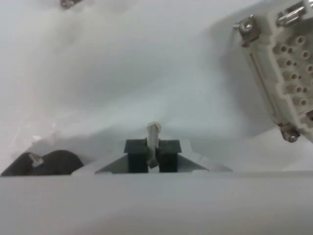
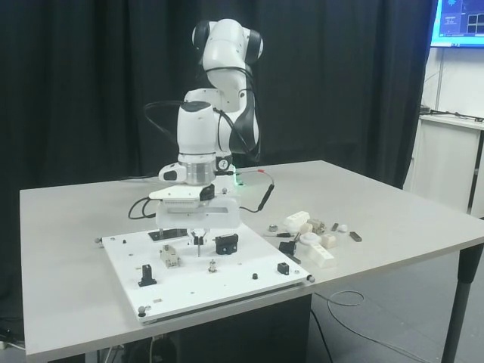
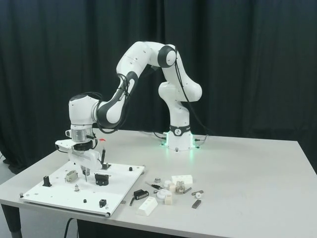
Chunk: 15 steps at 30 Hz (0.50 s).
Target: Remove square peg 1.
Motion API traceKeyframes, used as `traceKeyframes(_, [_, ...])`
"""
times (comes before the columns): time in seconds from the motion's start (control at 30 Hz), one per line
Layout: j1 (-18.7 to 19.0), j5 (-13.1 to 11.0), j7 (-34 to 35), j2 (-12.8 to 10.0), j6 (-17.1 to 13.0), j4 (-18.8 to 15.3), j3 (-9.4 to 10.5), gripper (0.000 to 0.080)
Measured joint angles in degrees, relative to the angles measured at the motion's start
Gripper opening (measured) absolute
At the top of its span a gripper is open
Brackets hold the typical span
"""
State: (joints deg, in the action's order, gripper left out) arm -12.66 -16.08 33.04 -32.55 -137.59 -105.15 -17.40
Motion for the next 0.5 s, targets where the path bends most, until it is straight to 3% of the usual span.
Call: traceKeyframes(0.5, [1.6,0.4,0.1,2.9,3.5,0.0,-2.08,0.0043])
